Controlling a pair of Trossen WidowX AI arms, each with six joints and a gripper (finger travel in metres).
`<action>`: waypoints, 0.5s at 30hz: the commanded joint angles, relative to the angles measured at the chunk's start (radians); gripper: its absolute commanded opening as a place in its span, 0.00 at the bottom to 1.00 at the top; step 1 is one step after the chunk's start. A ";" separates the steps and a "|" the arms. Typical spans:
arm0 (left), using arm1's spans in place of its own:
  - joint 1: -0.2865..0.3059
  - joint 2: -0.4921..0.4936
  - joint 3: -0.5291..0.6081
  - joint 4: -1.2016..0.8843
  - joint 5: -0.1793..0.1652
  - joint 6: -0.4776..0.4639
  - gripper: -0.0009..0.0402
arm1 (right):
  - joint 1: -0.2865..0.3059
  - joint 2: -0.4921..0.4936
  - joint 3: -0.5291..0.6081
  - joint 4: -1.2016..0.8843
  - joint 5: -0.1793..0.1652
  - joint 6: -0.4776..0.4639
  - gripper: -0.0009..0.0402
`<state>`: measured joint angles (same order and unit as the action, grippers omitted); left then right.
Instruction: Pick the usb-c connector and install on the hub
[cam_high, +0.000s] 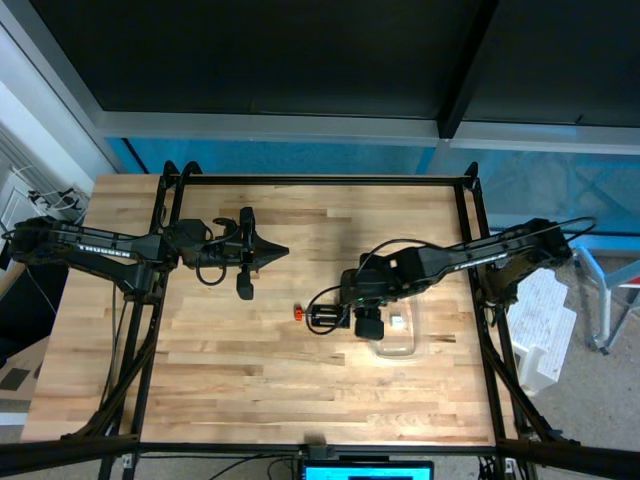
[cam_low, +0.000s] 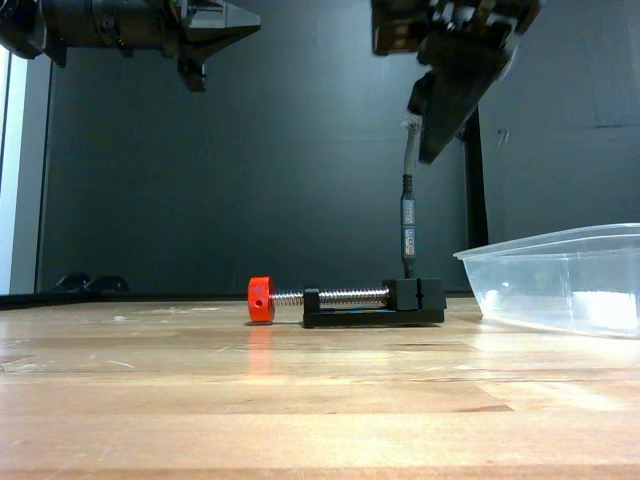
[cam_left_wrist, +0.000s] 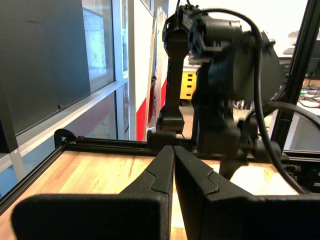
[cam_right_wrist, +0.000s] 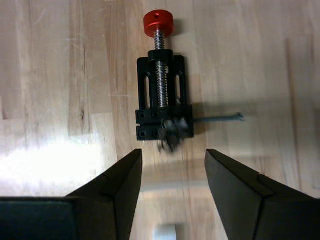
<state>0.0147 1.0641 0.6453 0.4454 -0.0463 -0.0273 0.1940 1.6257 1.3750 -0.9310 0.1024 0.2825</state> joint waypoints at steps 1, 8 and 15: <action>0.000 0.000 0.000 0.000 0.000 0.000 0.02 | 0.003 -0.027 -0.001 -0.005 0.003 0.009 0.49; 0.000 0.000 0.000 0.001 0.000 0.000 0.02 | 0.006 -0.044 -0.010 -0.005 0.002 0.016 0.49; 0.000 0.005 0.000 0.001 0.000 0.000 0.02 | 0.008 -0.090 -0.022 0.014 0.011 0.005 0.49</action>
<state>0.0147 1.0679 0.6453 0.4458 -0.0463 -0.0269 0.2012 1.5558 1.3579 -0.9283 0.1051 0.2996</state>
